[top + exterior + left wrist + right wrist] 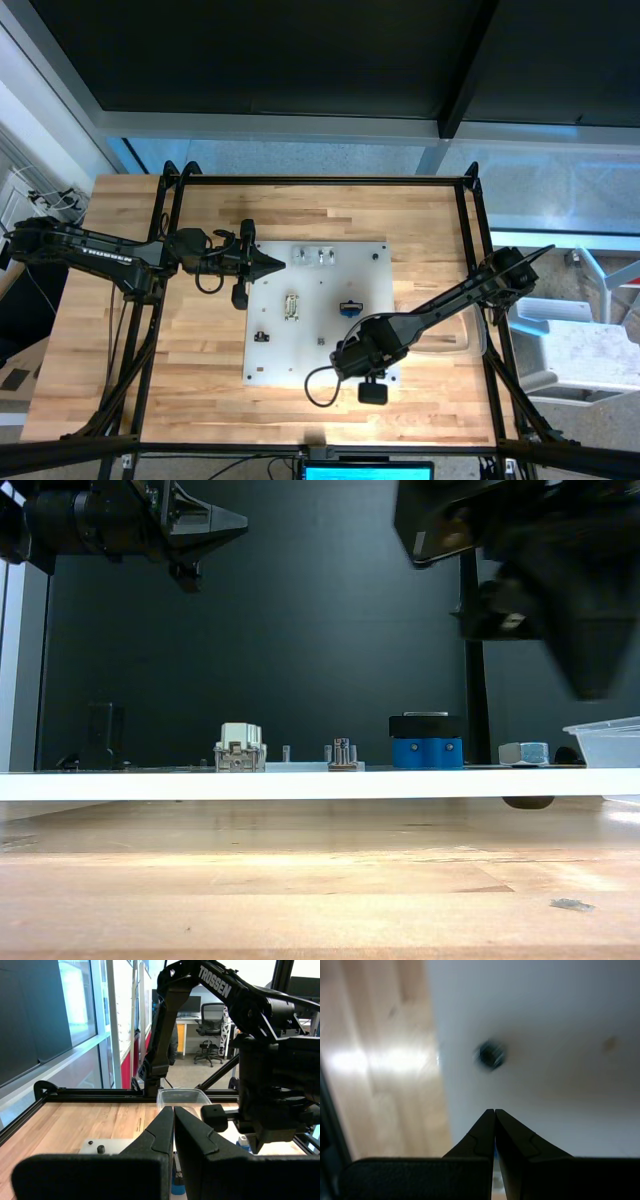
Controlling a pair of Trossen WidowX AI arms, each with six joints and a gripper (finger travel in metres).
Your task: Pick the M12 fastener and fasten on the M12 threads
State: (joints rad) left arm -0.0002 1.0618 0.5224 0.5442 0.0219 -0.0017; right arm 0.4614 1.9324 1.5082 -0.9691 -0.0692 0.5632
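Observation:
The M12 fastener (524, 753), a silver-grey hex nut, sits low on its stud at the near right of the white board (300, 345), with no ribs showing under it. In the right wrist view a blurred dark hex shape (491, 1054) lies on the board just ahead of my fingertips. My right gripper (494, 1110) points down, shut with nothing between the fingers. It hangs above and slightly right of the nut (590, 685). In the high view the right arm (358, 362) hides the stud. My left gripper (281, 267) is shut, raised over the board's far left edge.
A clear tray (458, 345) lies right of the board, behind the nut in the low view (610, 742). On the board stand a blue-and-black block (426, 742), a white connector (239, 748) and a small silver post (342, 753). A black frame surrounds the table.

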